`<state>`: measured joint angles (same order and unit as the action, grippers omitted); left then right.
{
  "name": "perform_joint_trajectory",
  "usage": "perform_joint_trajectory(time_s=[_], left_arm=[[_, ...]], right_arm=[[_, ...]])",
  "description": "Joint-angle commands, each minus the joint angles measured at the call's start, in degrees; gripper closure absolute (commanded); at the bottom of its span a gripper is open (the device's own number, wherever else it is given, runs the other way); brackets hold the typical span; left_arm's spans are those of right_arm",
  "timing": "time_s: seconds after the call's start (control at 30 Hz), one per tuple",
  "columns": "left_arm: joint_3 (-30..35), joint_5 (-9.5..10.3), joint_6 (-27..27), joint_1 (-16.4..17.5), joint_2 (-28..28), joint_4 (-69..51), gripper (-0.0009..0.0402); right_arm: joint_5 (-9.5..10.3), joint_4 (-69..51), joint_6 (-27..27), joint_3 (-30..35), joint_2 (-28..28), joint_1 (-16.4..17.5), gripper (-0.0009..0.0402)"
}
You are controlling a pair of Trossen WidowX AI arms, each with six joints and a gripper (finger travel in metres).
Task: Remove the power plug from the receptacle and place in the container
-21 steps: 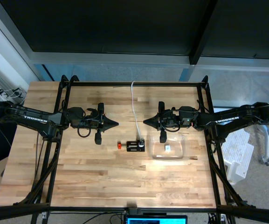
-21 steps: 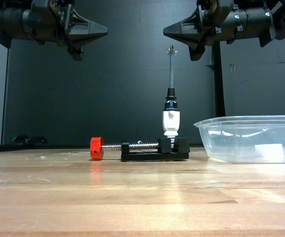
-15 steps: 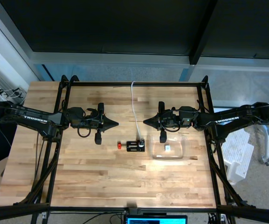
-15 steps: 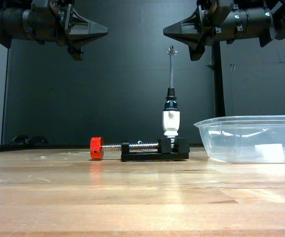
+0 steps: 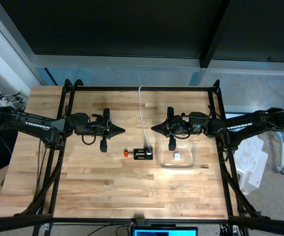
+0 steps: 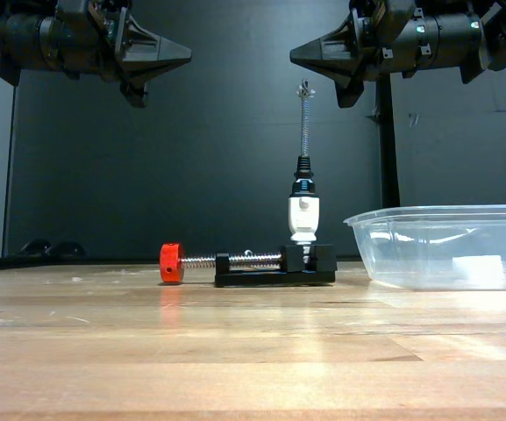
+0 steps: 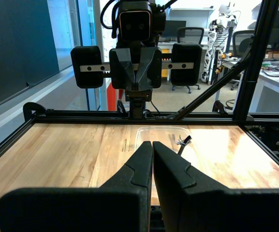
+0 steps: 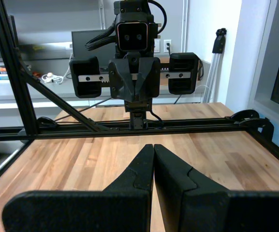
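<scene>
**A:** Which step is in hand?

**B:** The first, by my reading: the approach. Nothing is gripped. The left fingers (image 5: 121, 130) hang high over the worktop (image 5: 107, 187), well left of the receptacle (image 6: 274, 267). The right fingers (image 5: 155, 129) hang at the same height, near the top of the tail (image 6: 304, 123) but apart from it.

**A:** State of the fingers?

**B:** Both pairs are clenched on nothing. Each wrist view shows the two pressed flat together.

**A:** Location of the plug?

**B:** Seated. The plug (image 6: 302, 175) stands upright in the white socket face (image 6: 303, 215), tail pointing straight up. The receptacle lies on the worktop with its orange end piece (image 6: 171, 262) to the left, and the cable (image 5: 142, 113) runs to the far edge. The container (image 6: 410, 246) sits just right of it, not touching, and holds only its tag (image 5: 177, 155).

**A:** What does the next move call for?

**B:** Probably the right arm, as it is nearer both plug and container.
- Release the fingers and descend around the black plug body, below the tail.
- Clench, then pull straight up along the socket axis. A sideways pull may drag the receptacle, since nothing visible anchors it.
- Carry the plug right and release it over the container.
</scene>
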<state>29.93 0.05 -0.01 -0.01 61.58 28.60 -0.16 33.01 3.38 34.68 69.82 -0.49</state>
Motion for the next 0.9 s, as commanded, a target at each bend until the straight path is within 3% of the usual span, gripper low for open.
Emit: perform_joint_trajectory(time_s=[0.03, 0.47, 0.9], left_arm=[[0.02, -0.02, 0.0, 0.02, 0.02, 0.0, 0.0393], [0.02, -0.02, 0.0, 0.02, 0.02, 0.0, 0.0393], [0.02, -0.02, 0.0, 0.0, 0.02, 0.0, 0.0393]], right_arm=[[0.24, -6.88, 1.27, 2.34, -0.11, 0.07, 0.0393], [0.26, -50.93, 0.52, 17.42, 0.72, 2.1, 0.0393], [-0.9, -77.75, 1.77, 31.5, 10.69, 6.19, 0.0381]])
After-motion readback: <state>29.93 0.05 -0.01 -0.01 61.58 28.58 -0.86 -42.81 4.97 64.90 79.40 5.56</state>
